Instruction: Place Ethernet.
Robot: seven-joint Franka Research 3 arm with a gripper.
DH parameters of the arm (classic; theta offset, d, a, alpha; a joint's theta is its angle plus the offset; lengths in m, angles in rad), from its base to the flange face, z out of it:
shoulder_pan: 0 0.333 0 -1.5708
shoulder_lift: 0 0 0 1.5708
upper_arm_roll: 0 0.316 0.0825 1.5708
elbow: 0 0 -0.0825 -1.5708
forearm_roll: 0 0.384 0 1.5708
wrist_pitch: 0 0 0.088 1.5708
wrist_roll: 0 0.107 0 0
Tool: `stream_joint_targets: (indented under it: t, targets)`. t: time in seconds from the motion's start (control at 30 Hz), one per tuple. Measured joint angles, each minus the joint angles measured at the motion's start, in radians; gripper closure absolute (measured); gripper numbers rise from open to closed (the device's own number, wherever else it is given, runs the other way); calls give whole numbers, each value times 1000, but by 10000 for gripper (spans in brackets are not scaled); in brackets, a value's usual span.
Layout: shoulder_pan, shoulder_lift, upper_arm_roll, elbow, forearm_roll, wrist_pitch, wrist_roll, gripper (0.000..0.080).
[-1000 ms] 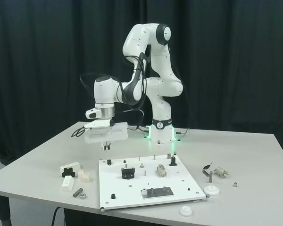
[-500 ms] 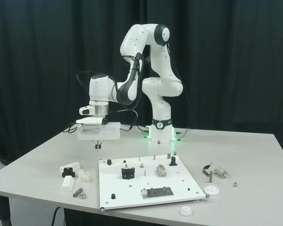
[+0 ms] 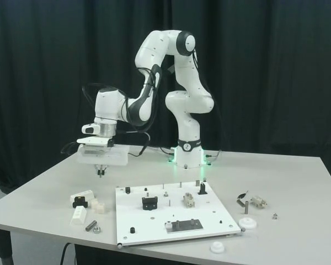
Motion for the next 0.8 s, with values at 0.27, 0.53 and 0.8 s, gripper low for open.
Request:
stream_joint_targets:
  t: [0.27, 0.53, 0.8]
  targets:
    - [-12, 46, -14, 59, 1, 5, -26, 726]
    - [-22, 75, -16, 77, 2, -16, -67, 726]
    - [-30, 99, -16, 75, 3, -26, -81, 726]
